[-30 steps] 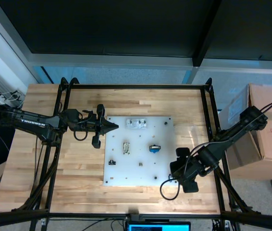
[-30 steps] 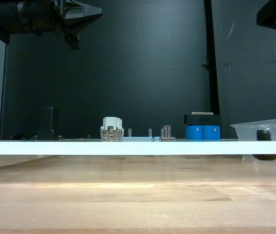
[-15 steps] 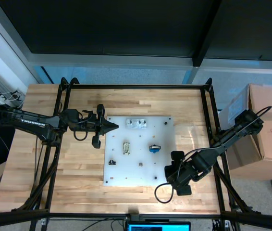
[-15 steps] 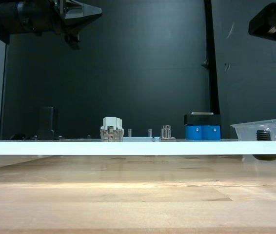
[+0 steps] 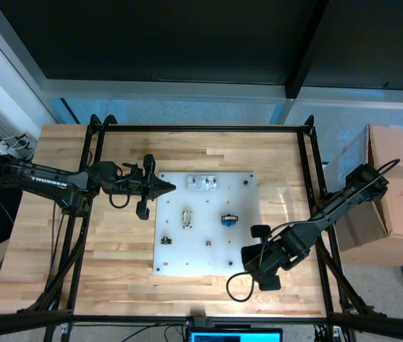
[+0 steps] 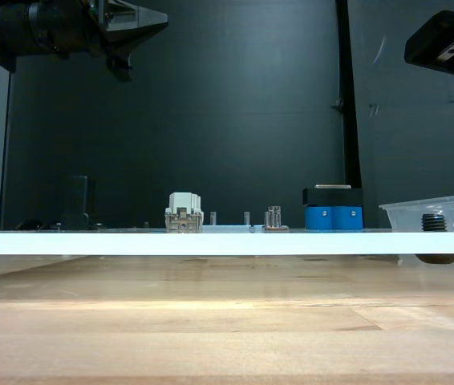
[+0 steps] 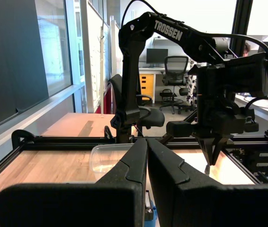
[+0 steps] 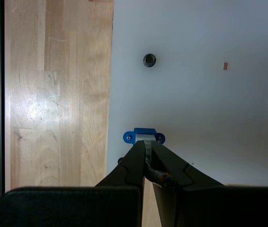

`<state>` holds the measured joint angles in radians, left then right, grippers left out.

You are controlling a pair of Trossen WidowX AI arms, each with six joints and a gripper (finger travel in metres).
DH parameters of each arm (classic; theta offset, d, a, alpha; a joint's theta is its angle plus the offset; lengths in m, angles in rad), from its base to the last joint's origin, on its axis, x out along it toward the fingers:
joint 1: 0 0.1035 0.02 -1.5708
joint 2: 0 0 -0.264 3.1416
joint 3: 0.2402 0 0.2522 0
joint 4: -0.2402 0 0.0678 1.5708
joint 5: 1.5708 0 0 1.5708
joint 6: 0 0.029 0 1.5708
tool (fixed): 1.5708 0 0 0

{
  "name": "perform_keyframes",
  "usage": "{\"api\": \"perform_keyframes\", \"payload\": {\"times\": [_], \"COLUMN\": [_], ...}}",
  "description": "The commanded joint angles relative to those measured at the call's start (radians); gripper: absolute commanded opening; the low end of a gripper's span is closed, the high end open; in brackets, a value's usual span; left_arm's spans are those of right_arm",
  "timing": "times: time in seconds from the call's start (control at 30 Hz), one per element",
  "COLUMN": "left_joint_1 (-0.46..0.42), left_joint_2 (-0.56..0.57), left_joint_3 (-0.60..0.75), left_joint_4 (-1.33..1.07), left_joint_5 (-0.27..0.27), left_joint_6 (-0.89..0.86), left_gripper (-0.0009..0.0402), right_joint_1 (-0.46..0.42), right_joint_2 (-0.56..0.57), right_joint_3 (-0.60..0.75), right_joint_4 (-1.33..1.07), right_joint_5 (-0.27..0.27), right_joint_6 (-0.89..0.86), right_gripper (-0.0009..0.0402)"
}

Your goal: Remove the RJ45 connector from the taskboard and place in the container

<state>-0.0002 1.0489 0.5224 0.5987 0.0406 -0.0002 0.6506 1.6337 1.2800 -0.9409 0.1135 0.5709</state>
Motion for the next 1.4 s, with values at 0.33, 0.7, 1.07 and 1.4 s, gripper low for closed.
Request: {"api": "perform_keyframes", "payload": {"times": [0.33, 0.7, 1.07, 1.4], "left_joint_1": [0.000, 0.000, 0.000, 0.000], "left_joint_2": [0.000, 0.000, 0.000, 0.000], "left_joint_3": [0.000, 0.000, 0.000, 0.000], "left_joint_4": [0.000, 0.000, 0.000, 0.000], "left_joint_5": [0.000, 0.000, 0.000, 0.000], "left_joint_6": [0.000, 0.000, 0.000, 0.000], "left_gripper": [0.0000, 0.0000, 0.0000, 0.0000], "right_joint_1": [0.000, 0.000, 0.000, 0.002], "right_joint_2": [-0.004, -0.013, -0.013, -0.010], "right_joint_3": [0.062, 0.091, 0.089, 0.066], "right_joint_4": [-0.076, -0.121, -0.121, -0.109], "right_joint_5": [-0.001, -0.001, -0.001, 0.000], "right_joint_6": [-0.002, -0.003, -0.003, -0.002], "right_gripper": [0.0000, 0.0000, 0.0000, 0.0000]}}
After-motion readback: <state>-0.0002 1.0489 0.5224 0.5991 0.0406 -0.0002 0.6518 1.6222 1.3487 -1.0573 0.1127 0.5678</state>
